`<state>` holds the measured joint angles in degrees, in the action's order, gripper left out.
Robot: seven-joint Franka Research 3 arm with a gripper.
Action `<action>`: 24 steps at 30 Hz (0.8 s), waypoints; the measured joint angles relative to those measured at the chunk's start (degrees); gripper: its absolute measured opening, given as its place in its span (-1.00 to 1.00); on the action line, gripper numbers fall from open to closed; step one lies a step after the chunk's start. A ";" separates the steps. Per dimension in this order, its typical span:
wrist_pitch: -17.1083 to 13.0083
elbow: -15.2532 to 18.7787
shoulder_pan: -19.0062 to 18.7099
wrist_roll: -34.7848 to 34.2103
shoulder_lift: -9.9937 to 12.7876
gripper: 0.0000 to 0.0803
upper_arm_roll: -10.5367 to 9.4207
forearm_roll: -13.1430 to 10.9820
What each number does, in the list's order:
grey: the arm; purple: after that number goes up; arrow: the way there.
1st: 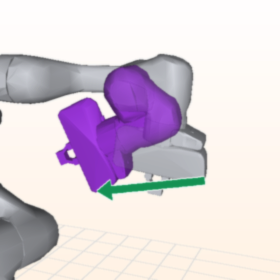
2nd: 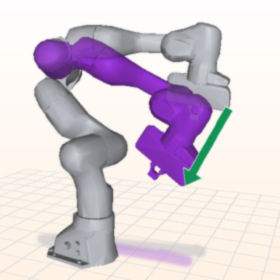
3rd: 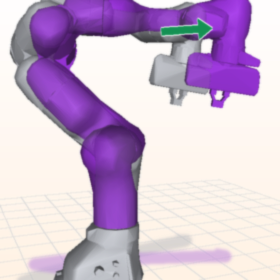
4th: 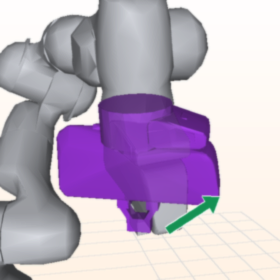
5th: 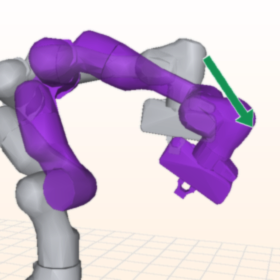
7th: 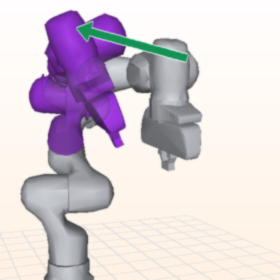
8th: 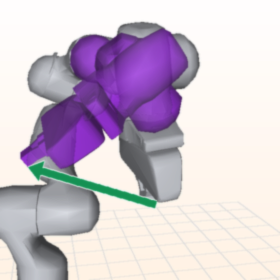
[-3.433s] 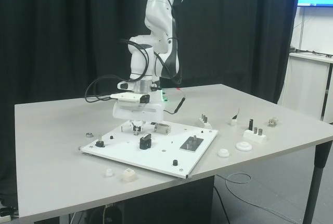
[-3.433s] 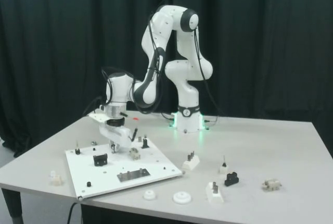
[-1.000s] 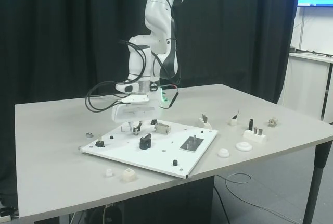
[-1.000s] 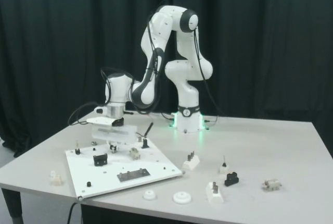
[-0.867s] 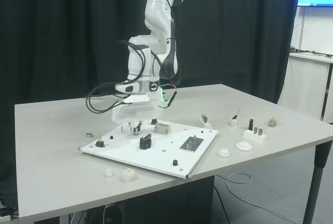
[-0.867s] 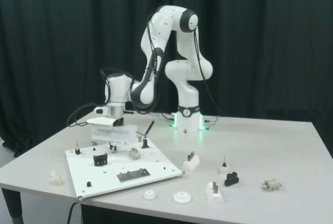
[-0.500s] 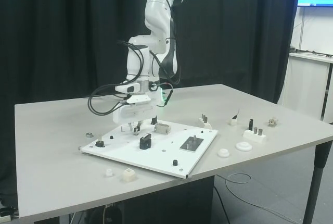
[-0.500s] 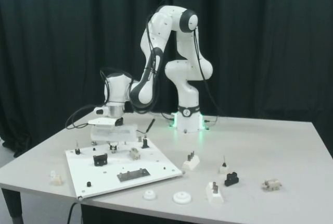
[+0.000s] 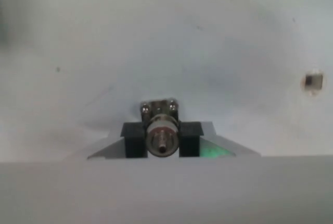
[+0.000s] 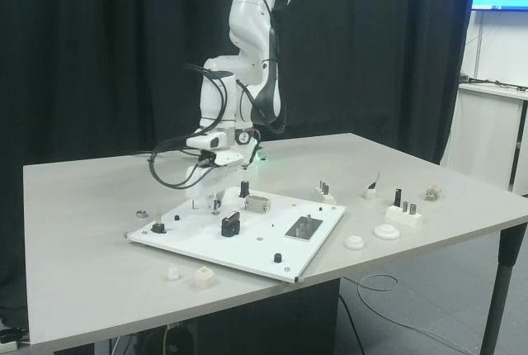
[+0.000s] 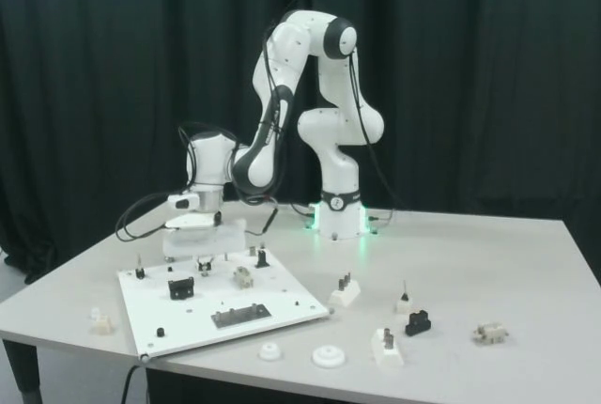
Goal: Insert BNC.
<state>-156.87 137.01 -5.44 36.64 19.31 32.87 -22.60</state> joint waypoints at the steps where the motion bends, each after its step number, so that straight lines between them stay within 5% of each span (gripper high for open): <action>1: 0.12 -0.06 0.03 2.23 0.02 -0.68 0.01 0.01; 7: 1.65 -0.98 0.46 16.48 0.34 -0.68 0.00 0.00; 24: 4.53 -2.68 1.04 27.93 1.02 -0.68 0.01 0.00</action>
<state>-152.34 134.33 -4.41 64.57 20.33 32.89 -22.59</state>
